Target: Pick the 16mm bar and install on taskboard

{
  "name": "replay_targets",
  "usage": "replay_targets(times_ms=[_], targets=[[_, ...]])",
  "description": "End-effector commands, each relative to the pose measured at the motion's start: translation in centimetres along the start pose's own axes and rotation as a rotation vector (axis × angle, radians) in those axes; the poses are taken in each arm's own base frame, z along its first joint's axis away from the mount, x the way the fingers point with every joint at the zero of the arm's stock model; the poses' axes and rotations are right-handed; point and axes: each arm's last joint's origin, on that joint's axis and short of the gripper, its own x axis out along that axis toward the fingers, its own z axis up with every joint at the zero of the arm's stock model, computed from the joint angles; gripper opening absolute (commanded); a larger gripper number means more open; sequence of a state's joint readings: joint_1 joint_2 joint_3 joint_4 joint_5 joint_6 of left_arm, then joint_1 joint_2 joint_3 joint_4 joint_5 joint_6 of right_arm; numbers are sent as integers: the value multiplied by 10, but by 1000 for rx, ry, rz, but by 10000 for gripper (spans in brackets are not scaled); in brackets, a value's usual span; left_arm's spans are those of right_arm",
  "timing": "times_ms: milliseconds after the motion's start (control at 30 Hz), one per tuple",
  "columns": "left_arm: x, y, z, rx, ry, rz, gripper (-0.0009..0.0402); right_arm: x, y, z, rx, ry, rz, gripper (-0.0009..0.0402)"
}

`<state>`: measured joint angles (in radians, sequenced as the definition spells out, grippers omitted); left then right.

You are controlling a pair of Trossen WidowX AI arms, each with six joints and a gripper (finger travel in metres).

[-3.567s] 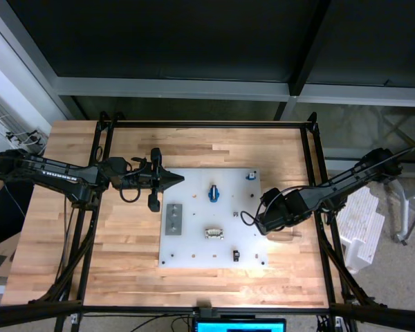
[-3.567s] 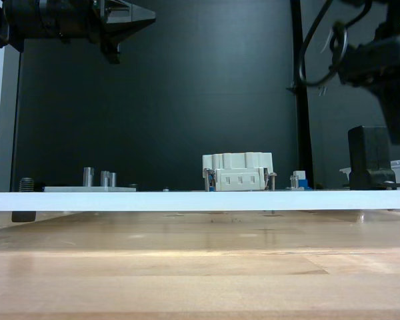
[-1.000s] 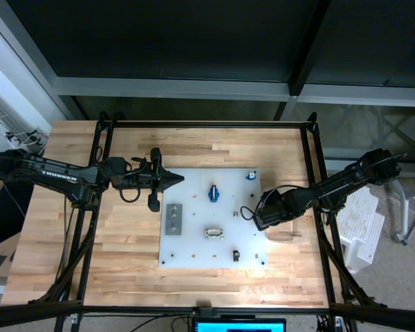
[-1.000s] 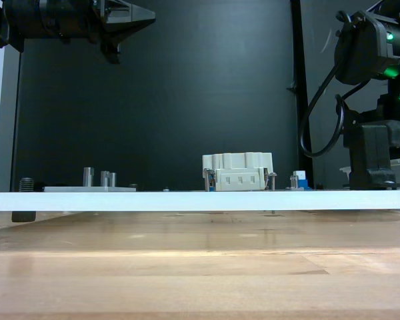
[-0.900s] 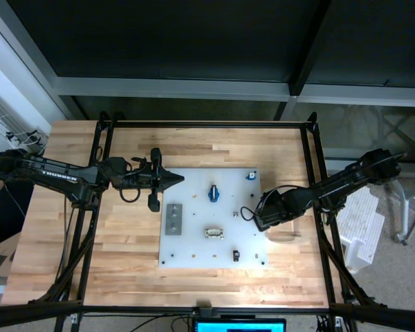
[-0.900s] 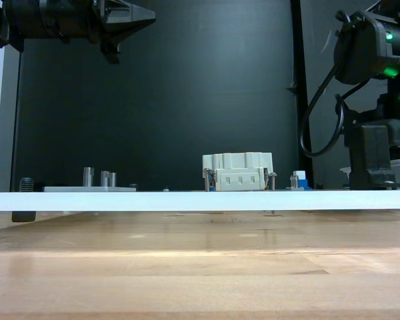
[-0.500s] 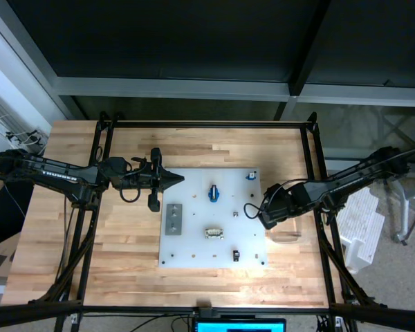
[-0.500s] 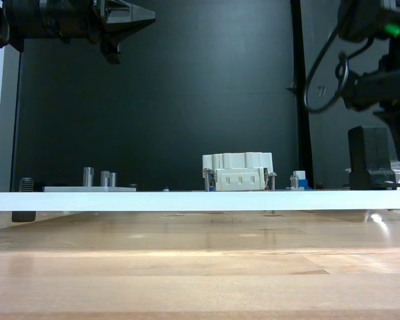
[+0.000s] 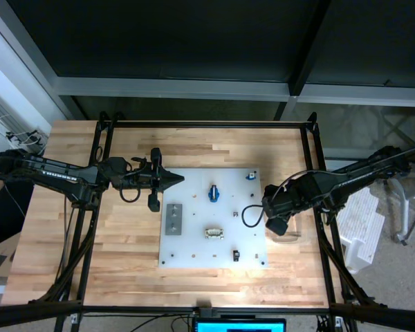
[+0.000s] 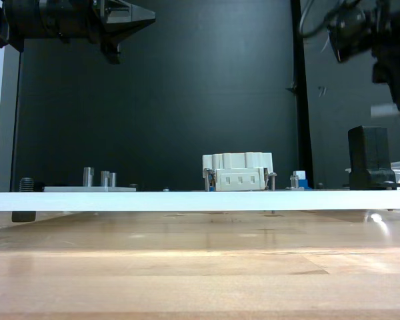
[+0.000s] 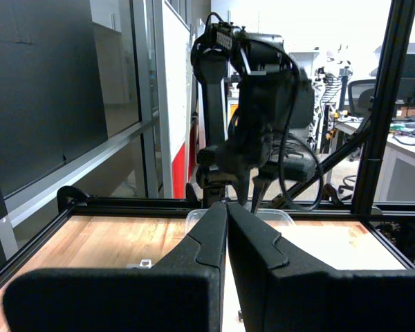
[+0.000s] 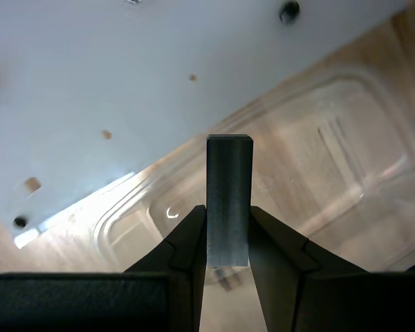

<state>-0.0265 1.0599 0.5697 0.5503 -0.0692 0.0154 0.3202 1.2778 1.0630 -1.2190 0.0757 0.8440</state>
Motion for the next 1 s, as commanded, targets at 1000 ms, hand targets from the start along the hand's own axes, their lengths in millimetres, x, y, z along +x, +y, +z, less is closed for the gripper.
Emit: replay_targets(times_ms=[1000], targets=[[3,-1,-4,-173,15,3,33,-73,-2,65,-479,-363,209,12]])
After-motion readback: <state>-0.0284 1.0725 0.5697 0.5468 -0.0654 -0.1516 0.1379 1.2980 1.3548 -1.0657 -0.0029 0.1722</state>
